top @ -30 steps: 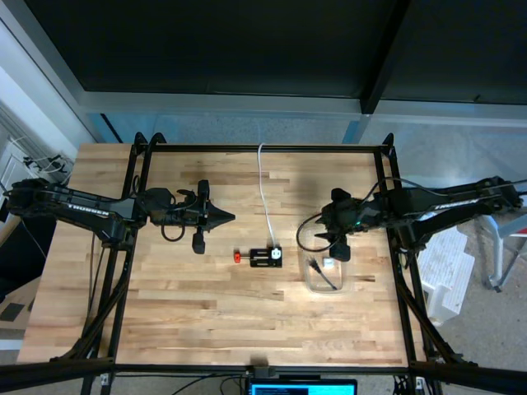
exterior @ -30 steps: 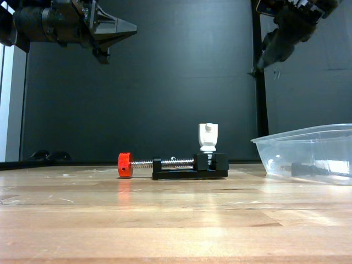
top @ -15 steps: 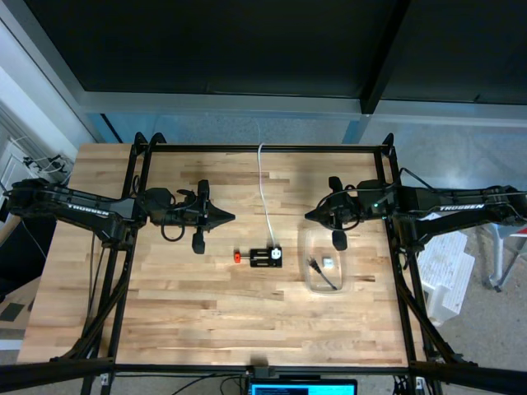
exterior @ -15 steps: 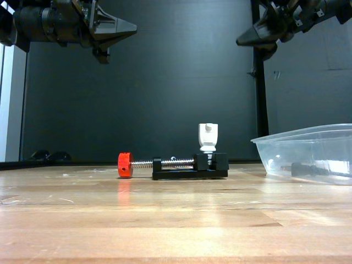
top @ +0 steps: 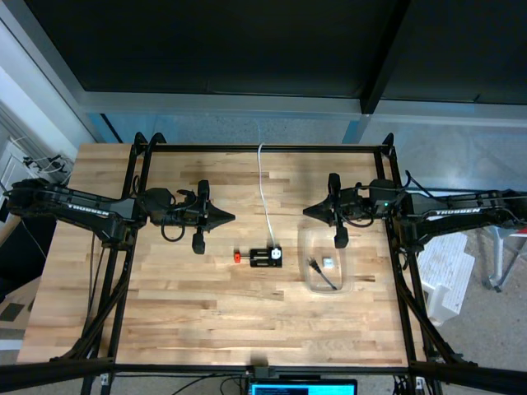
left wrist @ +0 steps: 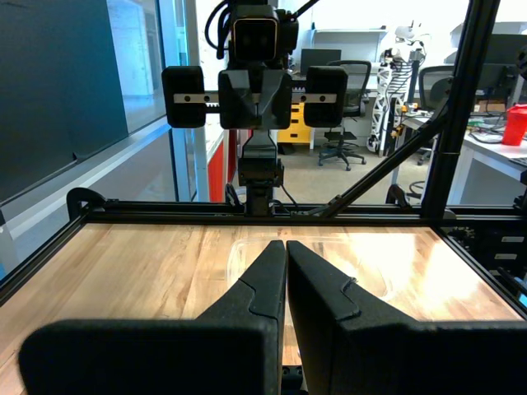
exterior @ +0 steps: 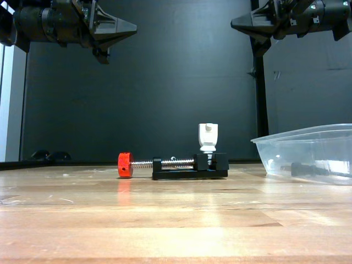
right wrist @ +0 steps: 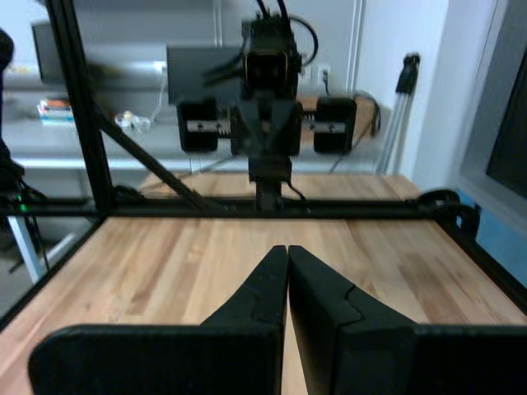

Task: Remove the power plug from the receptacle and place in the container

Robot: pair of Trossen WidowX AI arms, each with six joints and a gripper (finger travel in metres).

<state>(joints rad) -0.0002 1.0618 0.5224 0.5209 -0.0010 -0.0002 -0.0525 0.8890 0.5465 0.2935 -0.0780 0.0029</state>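
Note:
The power plug (top: pixel 322 272), small and black with a short cord, lies inside the clear container (top: pixel 342 283) right of centre; its dark shape (exterior: pixel 308 169) shows through the tub wall (exterior: pixel 275 148). The receptacle (top: pixel 267 257) with white face, black frame and red knob (exterior: pixel 125 165) sits mid-table with nothing plugged in. My right gripper (top: pixel 307 212) hangs high above the table, left of the container's far end, shut and holding nothing (right wrist: pixel 286 251). My left gripper (top: pixel 231 217) is parked high at the left, shut and empty (left wrist: pixel 286 247).
A long white cable (top: pixel 264 185) runs from the receptacle to the table's far edge. A small white piece (top: pixel 328 262) lies in the container beside the plug. The black frame rails (top: pixel 263 149) border the wooden table.
My right arm has risen and swung from pointing down over the container to level, facing left, its gripper shut. The plug stays in the container. The left arm has not moved.

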